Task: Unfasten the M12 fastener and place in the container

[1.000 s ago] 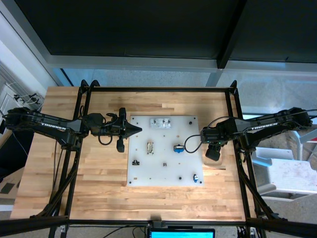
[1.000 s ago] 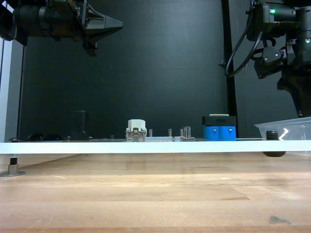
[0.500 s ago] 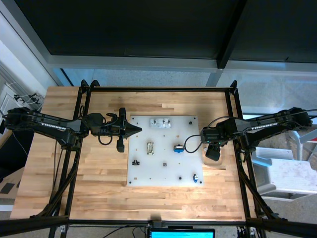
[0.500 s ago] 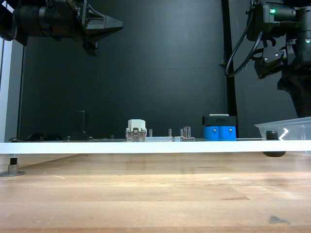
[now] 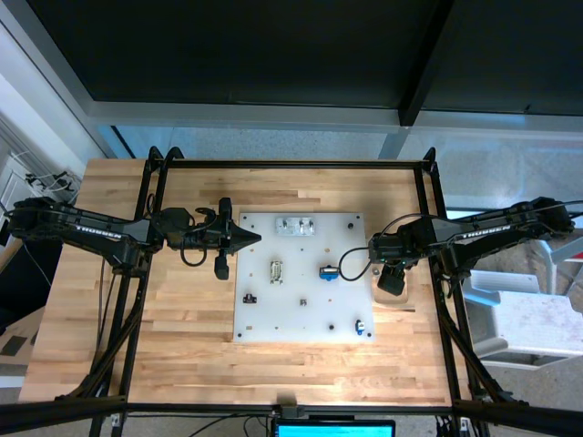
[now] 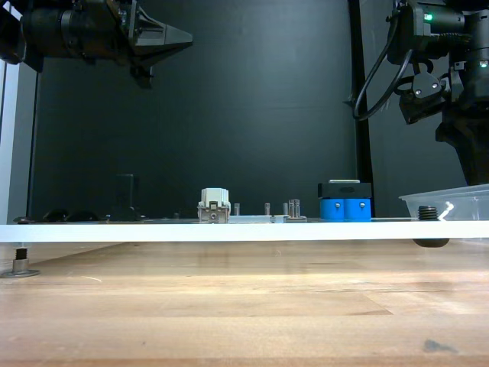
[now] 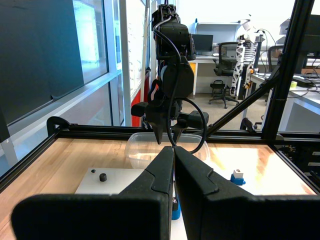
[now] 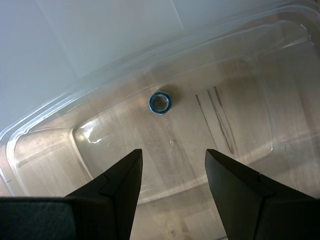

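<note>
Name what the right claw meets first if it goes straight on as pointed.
The right claw, open above the clear tray, would likely meet its floor beside the silver nut; the left claw hangs over the white board's left edge.

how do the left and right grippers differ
The left gripper is shut; the right gripper is open. The left gripper points level at the left edge of the board; the right gripper points down into the clear tray, above the nut lying there. Both hold nothing.

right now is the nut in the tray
In: nut lies on the tray floor below the open right gripper; stud bare. Left gripper shut, by the board's left edge.
</note>
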Available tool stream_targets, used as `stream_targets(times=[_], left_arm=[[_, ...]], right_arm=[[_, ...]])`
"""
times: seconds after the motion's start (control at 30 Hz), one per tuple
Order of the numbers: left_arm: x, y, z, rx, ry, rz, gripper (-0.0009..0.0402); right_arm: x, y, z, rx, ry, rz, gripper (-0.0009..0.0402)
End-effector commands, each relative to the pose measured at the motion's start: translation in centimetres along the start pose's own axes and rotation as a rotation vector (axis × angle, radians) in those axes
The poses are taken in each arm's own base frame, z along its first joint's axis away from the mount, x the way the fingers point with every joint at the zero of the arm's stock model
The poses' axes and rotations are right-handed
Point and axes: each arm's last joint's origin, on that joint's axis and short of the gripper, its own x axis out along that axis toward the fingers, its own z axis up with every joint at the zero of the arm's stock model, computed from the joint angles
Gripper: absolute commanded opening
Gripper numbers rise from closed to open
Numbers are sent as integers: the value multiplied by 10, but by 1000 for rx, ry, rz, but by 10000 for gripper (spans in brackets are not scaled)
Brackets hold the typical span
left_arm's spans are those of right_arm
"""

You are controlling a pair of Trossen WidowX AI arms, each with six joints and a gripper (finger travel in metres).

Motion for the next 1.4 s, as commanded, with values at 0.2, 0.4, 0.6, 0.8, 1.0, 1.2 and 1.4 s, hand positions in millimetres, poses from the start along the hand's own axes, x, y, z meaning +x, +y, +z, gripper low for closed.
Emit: stream_targets(times=[0.2,0.4,0.6,0.8,1.0,1.2,1.4], left_arm=[[0,0,0,0,0,0,0],[0,0,0,0,0,0,0],[0,0,0,0,0,0,0],[0,0,0,0,0,0,0],[0,0,0,0,0,0,0],[0,0,0,0,0,0,0],[0,0,0,0,0,0,0]], right_arm=[[0,1,1,-1,-9,4,172],[0,1,2,0,-22,12,173],[0,3,5,1,-48,27,174],[0,4,7,3,-68,38,173],[-1,4,7,3,-74,41,173],[-1,4,7,3,-73,40,174],[-1,4,7,3,-72,40,174]])
